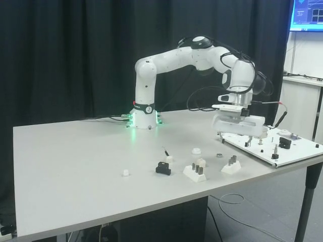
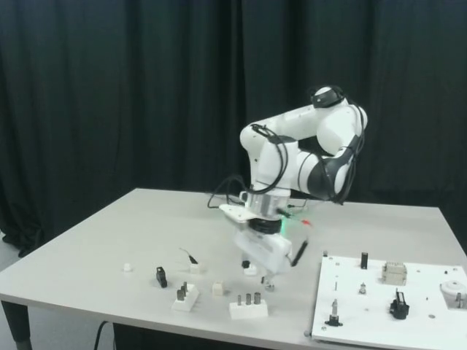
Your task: Pick round peg 2.
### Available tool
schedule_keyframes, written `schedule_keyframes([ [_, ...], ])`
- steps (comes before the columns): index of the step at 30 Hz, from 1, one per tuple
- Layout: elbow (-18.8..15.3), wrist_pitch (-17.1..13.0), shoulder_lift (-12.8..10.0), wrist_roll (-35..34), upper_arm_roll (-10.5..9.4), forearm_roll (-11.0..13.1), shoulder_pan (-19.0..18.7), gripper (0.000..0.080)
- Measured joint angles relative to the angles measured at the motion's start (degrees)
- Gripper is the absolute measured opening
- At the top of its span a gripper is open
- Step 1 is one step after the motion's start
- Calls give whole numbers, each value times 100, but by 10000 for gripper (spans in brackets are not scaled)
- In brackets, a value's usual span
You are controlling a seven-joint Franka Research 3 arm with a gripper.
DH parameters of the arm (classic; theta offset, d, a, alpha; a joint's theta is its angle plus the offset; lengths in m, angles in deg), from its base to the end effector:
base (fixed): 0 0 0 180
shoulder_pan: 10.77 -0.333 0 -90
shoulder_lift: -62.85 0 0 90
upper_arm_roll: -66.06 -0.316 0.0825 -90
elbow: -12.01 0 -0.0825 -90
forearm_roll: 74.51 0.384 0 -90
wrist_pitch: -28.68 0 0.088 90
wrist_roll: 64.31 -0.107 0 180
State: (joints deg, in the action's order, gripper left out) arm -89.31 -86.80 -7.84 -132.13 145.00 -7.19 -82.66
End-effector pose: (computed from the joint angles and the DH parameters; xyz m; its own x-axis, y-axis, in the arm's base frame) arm 0.6418 0.1210 0.2661 -0.0358 -0.9867 0.1583 -0.9889 0.0122 -0.1479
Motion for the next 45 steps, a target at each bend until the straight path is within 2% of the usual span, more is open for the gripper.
schedule_keyframes([
  [6, 138, 3, -41, -325, -127, 76, 303, 800],
  [19, 521, 156, -114, -663, -425, 403, 853, 800],
  [35, 907, 288, -194, -765, -660, 425, 1273, 800],
  [36, 920, 288, -197, -765, -676, 425, 1288, 667],
  [41, 982, 288, -230, -765, -736, 425, 1347, 667],
  [42, 997, 288, -239, -765, -746, 425, 1358, 473],
  [45, 1027, 288, -257, -765, -768, 425, 1384, 473],
])
